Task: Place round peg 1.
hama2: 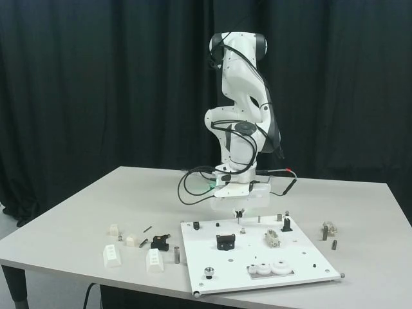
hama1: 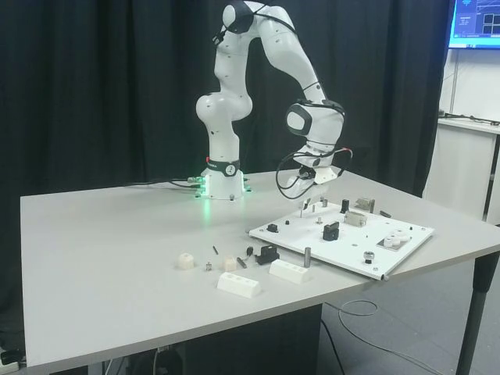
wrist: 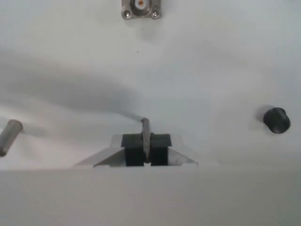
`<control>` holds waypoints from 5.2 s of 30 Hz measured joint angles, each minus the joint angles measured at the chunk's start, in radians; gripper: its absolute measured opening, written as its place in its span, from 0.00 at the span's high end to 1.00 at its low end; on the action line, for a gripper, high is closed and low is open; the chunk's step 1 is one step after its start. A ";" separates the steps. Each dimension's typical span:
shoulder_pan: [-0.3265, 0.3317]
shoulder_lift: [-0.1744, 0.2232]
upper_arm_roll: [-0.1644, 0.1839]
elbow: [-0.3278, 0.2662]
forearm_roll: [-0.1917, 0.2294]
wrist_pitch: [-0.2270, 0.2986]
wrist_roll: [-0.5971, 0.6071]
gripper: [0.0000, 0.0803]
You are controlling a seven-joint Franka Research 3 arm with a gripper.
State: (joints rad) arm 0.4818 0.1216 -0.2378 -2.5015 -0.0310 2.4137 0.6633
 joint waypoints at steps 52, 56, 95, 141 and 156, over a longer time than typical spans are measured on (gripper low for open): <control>-0.007 -0.153 -0.005 0.030 -0.033 -0.151 -0.002 0.97; -0.007 -0.156 -0.005 0.030 -0.035 -0.155 -0.002 0.97; -0.007 -0.160 -0.005 0.032 -0.047 -0.162 -0.002 0.97; -0.478 -0.068 -0.011 0.162 -0.329 0.041 -0.420 0.97; -0.557 0.105 -0.044 0.276 -0.278 0.154 -0.575 0.97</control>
State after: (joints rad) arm -0.0756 0.2268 -0.2817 -2.2258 -0.3094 2.5674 0.0886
